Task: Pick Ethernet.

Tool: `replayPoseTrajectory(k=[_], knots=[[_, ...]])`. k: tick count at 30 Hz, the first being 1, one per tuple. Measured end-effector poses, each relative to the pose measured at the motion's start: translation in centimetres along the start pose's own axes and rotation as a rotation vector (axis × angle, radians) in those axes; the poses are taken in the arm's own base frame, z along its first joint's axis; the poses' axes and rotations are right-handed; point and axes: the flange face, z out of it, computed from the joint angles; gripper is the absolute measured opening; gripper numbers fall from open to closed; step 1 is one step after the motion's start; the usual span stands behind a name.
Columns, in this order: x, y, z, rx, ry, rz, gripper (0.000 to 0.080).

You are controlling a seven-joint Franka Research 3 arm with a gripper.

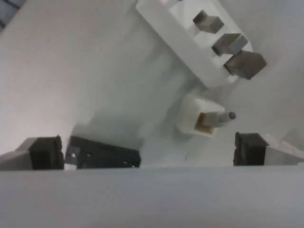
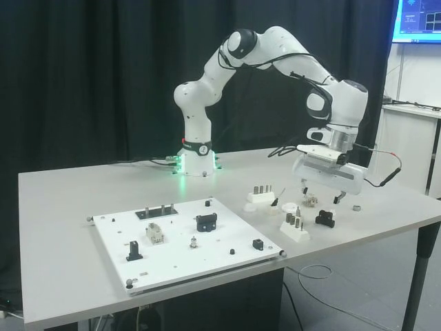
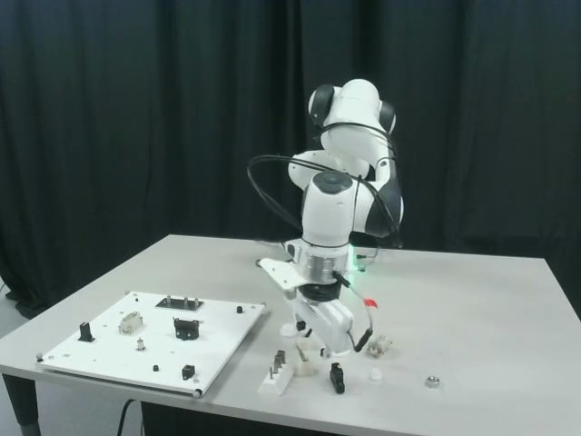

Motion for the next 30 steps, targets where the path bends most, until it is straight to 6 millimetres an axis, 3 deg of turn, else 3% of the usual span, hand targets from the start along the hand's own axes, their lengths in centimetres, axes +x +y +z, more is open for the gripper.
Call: replayPoseTrajectory(k=[12,20,30], knots=[[1.3,1.4,0.3,-0.028,-0.008,-0.216,0.0800],[1.8,2.0,0.0,-0.029,-0.044,-0.461,0.0800],[3.2,2.3,0.0,-0.024,-0.087,-0.590,0.0800]])
